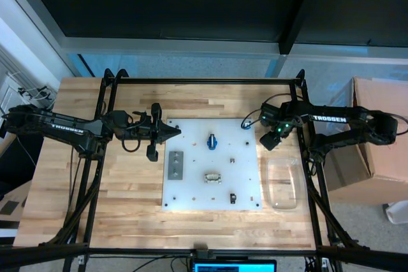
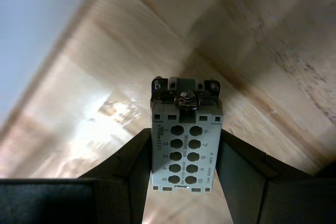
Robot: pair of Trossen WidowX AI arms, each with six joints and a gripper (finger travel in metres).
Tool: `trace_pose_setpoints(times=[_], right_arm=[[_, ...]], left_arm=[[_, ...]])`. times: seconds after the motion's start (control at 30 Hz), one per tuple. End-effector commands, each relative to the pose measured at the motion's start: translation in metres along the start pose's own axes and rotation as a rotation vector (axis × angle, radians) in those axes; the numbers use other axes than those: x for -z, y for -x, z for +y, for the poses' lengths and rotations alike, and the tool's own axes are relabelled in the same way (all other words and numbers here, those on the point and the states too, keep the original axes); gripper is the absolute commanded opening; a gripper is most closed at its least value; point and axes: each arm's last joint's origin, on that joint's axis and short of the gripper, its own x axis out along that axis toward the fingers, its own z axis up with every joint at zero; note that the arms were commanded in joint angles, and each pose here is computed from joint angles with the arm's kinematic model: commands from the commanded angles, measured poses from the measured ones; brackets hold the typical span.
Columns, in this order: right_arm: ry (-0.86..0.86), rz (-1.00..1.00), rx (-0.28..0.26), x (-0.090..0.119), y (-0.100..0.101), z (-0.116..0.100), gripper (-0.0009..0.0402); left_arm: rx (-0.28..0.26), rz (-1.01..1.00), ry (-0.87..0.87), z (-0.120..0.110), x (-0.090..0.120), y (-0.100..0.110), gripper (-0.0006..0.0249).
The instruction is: Remove the HAN10E connector from the taskboard and place in the container
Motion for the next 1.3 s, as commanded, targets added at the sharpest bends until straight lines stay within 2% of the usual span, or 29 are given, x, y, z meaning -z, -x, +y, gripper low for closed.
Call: trace_pose_setpoints(times=[0.03,0.27,0.53,0.73,1.07,1.3], right_arm=[[-0.003,-0.025,-0.004,0.001,0.018,0.005,0.0008],[0.008,-0.041,-0.015,0.016,0.045,0.019,0.0025],[0.04,-0.044,-0.041,0.036,0.056,0.044,0.0052],[0.057,-0.044,-0.074,0.058,0.064,0.065,0.0057],[0.064,-0.015,-0.096,0.109,0.065,0.091,0.0057],[0.121,0.006,-0.068,0.139,0.058,0.106,0.0057]], left_arm=[[0.0,0.0,0.0,0.0,0.0,0.0,0.0],[0.0,0.0,0.0,0.0,0.0,0.0,0.0],[0.0,0.0,0.0,0.0,0.0,0.0,0.0],[0.0,0.0,0.0,0.0,0.0,0.0,0.0],[0.0,0.0,0.0,0.0,0.0,0.0,0.0],[0.0,0.0,0.0,0.0,0.0,0.0,0.0]])
